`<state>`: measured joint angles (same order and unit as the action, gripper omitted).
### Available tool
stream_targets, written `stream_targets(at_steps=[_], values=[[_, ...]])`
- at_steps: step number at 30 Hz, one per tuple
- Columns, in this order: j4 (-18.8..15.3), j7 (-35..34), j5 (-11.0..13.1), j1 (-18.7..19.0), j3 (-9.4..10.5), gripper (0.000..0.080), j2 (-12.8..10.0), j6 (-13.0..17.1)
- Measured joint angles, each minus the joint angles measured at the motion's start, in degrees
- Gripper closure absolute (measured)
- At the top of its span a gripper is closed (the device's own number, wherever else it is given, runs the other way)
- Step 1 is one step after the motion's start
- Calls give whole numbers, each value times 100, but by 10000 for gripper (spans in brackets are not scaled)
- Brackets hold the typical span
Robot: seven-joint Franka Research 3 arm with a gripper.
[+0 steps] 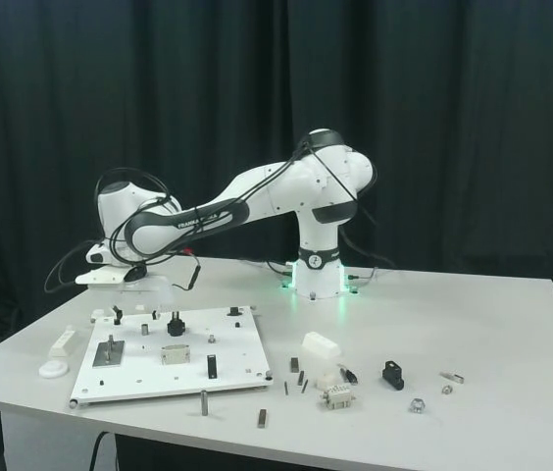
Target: Remove round peg 4.
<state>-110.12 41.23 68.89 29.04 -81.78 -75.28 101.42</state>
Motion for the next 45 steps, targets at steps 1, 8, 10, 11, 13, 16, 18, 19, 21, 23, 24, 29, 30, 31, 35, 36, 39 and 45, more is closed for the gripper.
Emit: stream_targets(at_steps=[1, 8, 10, 11, 13, 16, 18, 19, 21, 23, 24, 29, 30, 31, 35, 36, 39, 45], values=[[5, 14, 0, -11, 7, 3, 0, -3], [12, 72, 0, -59, 55, 3, 1, -43], [12, 73, 0, -61, 62, 3, 2, -66], [13, 73, 0, -61, 65, 3, 3, -76], [15, 73, 8, -61, 72, 3, 7, -89], [19, 72, 51, -61, 87, 3, 12, -97], [22, 72, 83, -61, 97, 3, 14, -97], [24, 72, 97, -61, 101, 3, 14, -96], [29, 72, 126, -61, 110, 3, 14, -91], [33, 72, 141, -61, 116, 3, 14, -83], [36, 72, 144, -61, 119, 3, 14, -79], [47, 72, 158, -59, 128, 3, 14, -63], [48, 72, 161, -58, 129, 3, 14, -60], [48, 72, 164, -56, 130, 3, 14, -57], [48, 56, 200, -50, 133, 3, 14, -40], [48, 51, 215, -49, 134, 3, 14, -35], [48, 26, 255, -47, 138, 3, 14, -15], [48, -5, 286, -35, 155, 3, 14, 35]])
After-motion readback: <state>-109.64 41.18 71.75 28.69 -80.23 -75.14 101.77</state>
